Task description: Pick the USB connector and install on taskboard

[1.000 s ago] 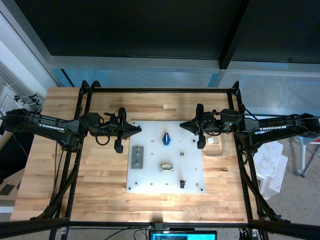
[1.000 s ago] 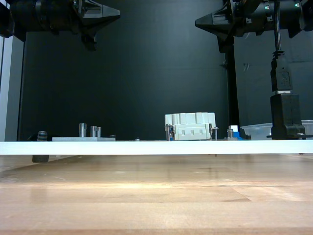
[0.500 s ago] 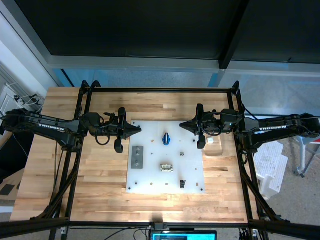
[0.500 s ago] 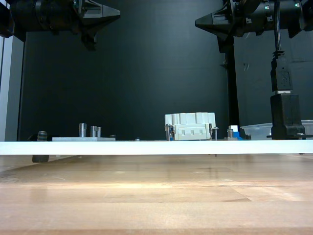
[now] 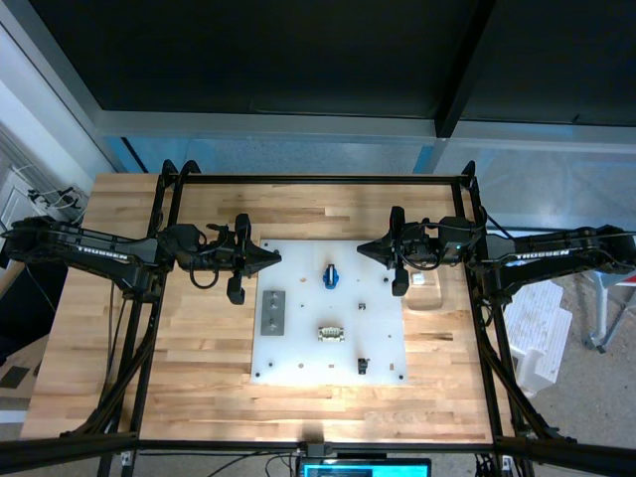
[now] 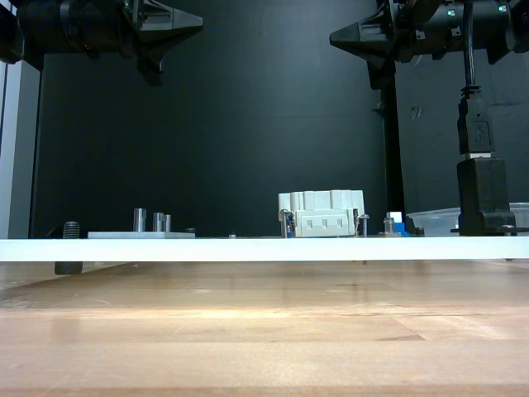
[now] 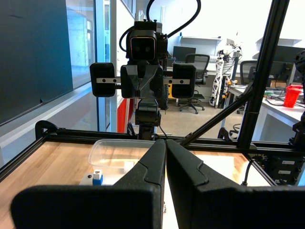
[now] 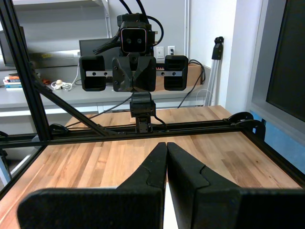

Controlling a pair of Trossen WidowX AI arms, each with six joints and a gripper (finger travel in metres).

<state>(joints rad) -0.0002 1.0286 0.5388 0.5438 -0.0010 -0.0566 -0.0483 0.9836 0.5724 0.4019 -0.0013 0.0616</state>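
Even overhead light, low view's near tabletop [image 6: 264, 339] blurred, bright window glare beyond left pincer [image 7: 166, 141]

I see a matt white plastic taskboard [image 5: 298, 363] on a pale wooden tabletop [image 5: 199, 348] with a faint satin sheen. The board carries a dull grey metal block [image 5: 272, 311] at its nine o'clock and a beige plastic socket [image 5: 331, 334] near its centre. The left gripper [image 5: 273, 256], over the board's ten o'clock, and the right gripper [image 5: 364, 246], over its one o'clock, both look like matt black plastic, as does the USB connector [image 6: 478, 132].
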